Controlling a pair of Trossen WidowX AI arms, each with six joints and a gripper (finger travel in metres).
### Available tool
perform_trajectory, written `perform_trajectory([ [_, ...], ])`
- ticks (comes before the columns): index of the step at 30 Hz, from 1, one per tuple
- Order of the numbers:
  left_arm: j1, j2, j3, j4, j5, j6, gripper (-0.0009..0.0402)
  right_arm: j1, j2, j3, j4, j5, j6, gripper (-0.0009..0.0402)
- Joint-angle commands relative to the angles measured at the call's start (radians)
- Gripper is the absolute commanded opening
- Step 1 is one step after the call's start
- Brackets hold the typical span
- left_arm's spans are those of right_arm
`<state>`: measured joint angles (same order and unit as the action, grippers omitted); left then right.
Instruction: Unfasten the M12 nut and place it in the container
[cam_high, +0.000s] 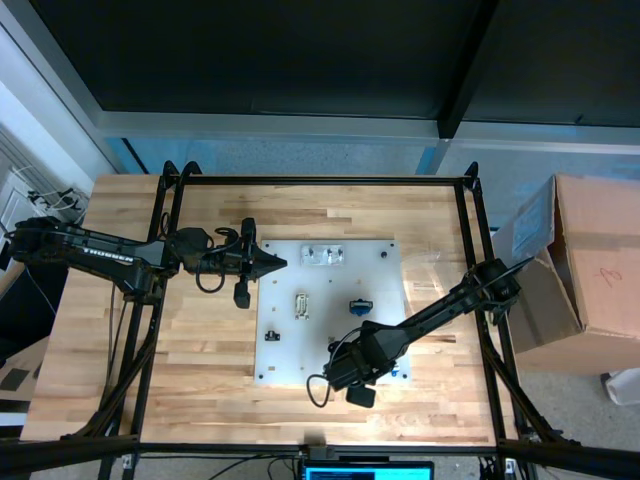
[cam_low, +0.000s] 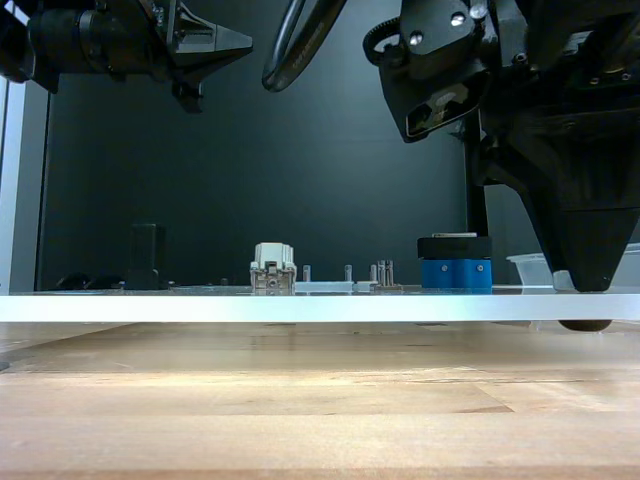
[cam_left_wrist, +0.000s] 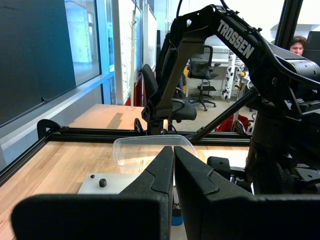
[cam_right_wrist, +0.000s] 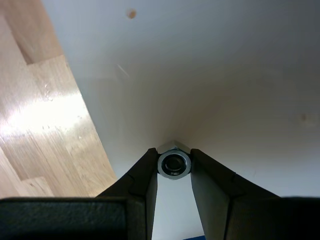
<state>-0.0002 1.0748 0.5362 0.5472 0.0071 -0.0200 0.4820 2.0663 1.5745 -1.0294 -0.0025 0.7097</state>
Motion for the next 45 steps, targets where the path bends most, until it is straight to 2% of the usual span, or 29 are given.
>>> perform_trajectory([
  [1, 0.0, 0.0, 0.0, 0.0, 0.0, 0.0, 0.0, 0.0, 0.0, 0.0, 0.0, 0.002, -0.131, -0.0002],
  [21, 0.0, 0.0, 0.0, 0.0, 0.0, 0.0, 0.0, 0.0, -0.002, 0.0, -0.008, 0.001, -1.312, 0.0009],
  [25, 0.0, 0.0, 0.0, 0.0, 0.0, 0.0, 0.0, 0.001, -0.002, 0.0, -0.002, 0.002, -1.499, 0.0009],
  [40, 0.0, 0.0, 0.0, 0.0, 0.0, 0.0, 0.0, 0.001, -0.002, 0.0, -0.003, 0.002, -1.529, 0.0009],
  [45, 0.0, 0.0, 0.0, 0.0, 0.0, 0.0, 0.0, 0.003, -0.004, 0.0, -0.014, 0.001, -1.495, 0.0032],
])
